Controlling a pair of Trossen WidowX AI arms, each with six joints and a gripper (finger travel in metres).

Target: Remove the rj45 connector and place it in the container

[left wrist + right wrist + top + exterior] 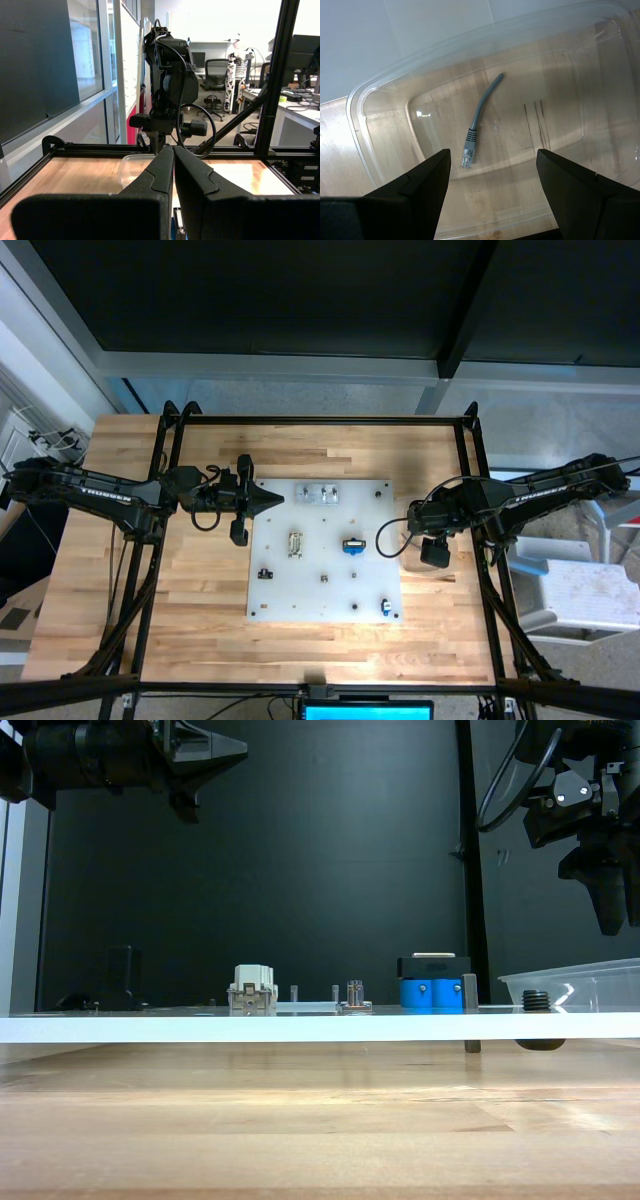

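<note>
The rj45 connector (468,154), a clear plug on a short grey cable stub, lies flat on the floor of the clear container (380,90). In the low view the container (585,982) stands just off the white board's right edge. My right gripper (492,156) hangs open directly above the tub with nothing between its fingers; from the high view it (435,552) sits right of the board. My left gripper (275,499) hovers shut and empty over the board's left edge, high above the table (235,750).
The white board (270,590) carries a bright-blue connector (352,546), a beige-silver connector (295,544), a clear block (318,494) and a small dark-and-blue part (385,607). A black frame (320,421) rings the wooden table.
</note>
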